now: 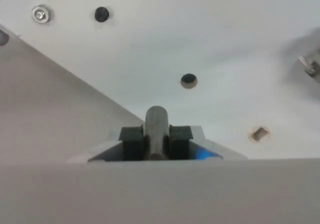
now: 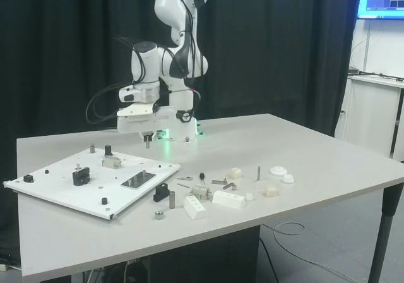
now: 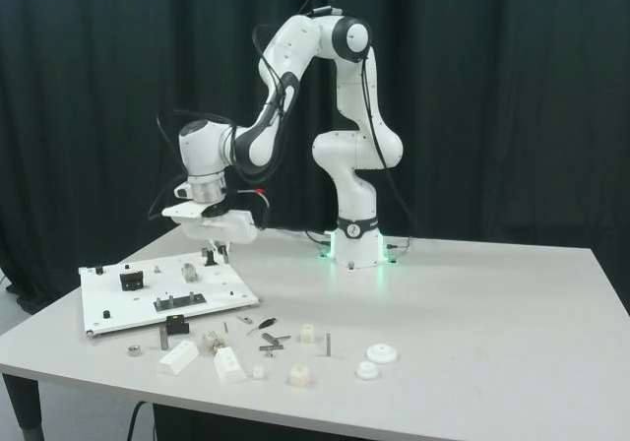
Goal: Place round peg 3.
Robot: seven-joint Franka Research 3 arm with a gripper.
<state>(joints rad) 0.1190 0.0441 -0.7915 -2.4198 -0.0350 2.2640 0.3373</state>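
The tool (image 1: 156,143) is clenched on the round peg (image 1: 156,129), carrying it upright above the white board (image 2: 57,185) on the table (image 2: 303,150). Next, I reckon, it must line up over an open hole (image 1: 188,80) and lower straight.

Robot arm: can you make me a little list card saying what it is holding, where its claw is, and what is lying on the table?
holding: a grey round peg, pinched in the claw
claw place: above the far edge of the white board, not touching it
board: has round holes
table: small loose parts lie beside the board
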